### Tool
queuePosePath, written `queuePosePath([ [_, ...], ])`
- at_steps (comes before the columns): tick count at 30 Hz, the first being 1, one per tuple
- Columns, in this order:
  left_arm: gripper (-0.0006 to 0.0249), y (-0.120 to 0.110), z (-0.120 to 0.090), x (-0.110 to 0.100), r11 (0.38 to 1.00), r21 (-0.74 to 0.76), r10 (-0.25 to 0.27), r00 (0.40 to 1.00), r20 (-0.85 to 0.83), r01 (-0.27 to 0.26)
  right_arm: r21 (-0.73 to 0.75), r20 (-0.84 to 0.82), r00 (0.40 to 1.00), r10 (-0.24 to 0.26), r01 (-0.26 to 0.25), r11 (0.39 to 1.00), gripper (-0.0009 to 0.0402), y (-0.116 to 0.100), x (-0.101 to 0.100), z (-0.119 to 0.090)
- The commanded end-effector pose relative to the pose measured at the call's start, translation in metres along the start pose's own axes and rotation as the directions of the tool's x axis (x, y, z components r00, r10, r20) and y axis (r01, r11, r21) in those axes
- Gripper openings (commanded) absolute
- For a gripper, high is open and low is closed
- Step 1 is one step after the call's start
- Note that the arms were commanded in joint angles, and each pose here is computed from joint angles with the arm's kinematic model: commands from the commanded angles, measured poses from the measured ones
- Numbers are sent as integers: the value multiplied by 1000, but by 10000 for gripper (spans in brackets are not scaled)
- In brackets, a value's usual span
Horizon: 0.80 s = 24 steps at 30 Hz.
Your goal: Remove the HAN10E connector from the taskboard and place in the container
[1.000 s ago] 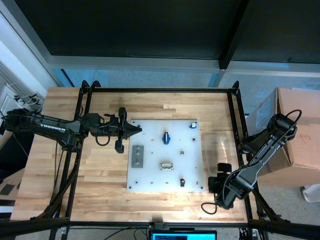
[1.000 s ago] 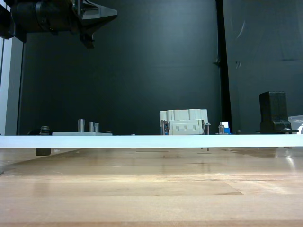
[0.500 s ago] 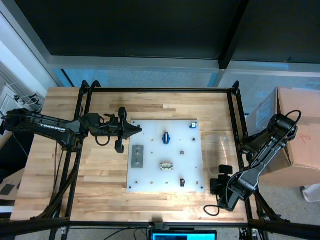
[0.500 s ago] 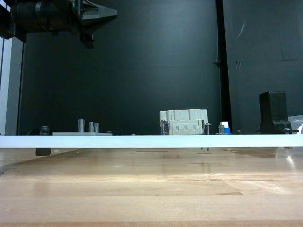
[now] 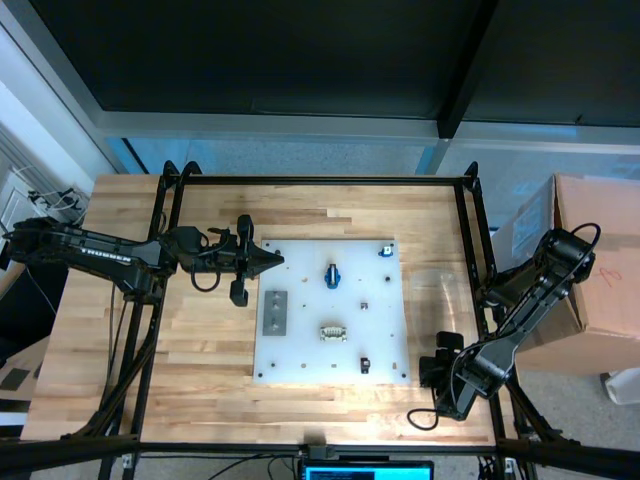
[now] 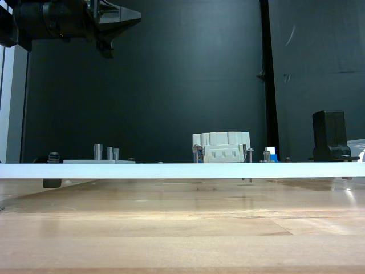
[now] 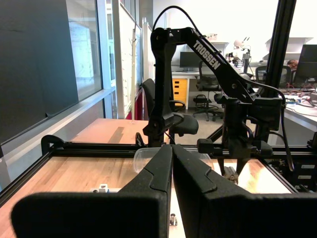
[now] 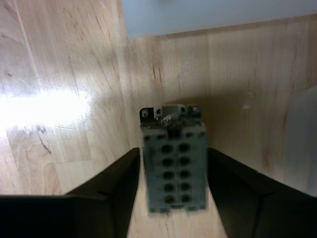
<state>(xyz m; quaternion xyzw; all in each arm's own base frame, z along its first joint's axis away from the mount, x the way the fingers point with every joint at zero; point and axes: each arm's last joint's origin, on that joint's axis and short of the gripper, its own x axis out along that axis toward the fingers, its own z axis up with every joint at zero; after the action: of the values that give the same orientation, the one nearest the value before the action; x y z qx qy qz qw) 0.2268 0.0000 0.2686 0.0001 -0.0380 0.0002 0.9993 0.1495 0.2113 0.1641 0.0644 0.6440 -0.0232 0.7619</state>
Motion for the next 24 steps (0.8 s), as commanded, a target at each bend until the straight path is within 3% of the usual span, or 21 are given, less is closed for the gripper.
queuePosePath([
  [1, 0, 0, 0, 0, 1000, 0, 0, 1000, 0, 0, 2, -1, 1000, 8, -8, 1000, 245, 1, -1, 1],
  [8, 0, 0, 0, 0, 1000, 0, 0, 1000, 0, 0, 3, 4, 1000, 25, -25, 1000, 306, 8, -12, 5],
  [17, 0, 0, 0, 0, 1000, 0, 0, 1000, 0, 0, 0, -7, 1000, 6, -6, 1000, 304, 13, -28, 10],
  [24, 0, 0, 0, 0, 1000, 0, 0, 1000, 0, 0, -3, -22, 1000, -22, 22, 1000, 304, 10, -28, 8],
])
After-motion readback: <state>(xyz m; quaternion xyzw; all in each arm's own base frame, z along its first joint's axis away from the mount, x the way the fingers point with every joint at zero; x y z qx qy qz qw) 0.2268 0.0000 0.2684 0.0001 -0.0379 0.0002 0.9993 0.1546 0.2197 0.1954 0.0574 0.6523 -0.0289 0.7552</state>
